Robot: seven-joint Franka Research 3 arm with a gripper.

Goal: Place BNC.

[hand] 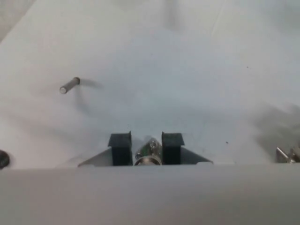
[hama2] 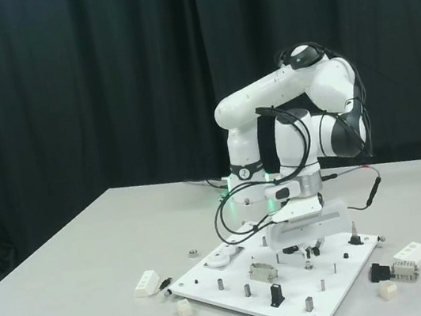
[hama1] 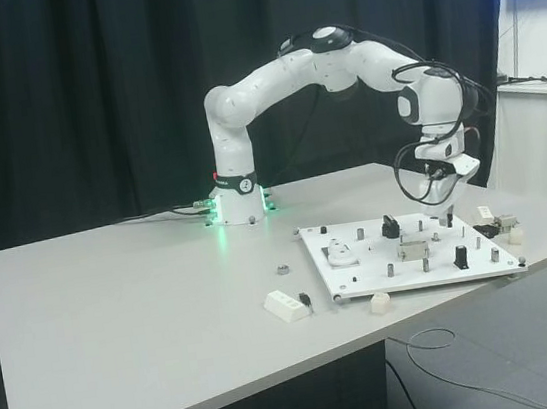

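Holding the BNC connector [hand: 148, 153] clamped between its black fingers, the gripper [hand: 146, 149] hung just above the white board [hama1: 364, 275]. The part looked small, rigid, metal and likely slick, so gripping across its barrel seemed right.

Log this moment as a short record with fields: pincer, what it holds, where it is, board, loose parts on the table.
pincer: pincer shut on the BNC connector
held part: metal BNC connector between the two black fingers
position: above the white board, not touching it
nearby: one small upright peg on the board, apart from the pincer
board: white, carries pegs and small fixtures
loose parts: white block and small white piece on the grey table beside the board
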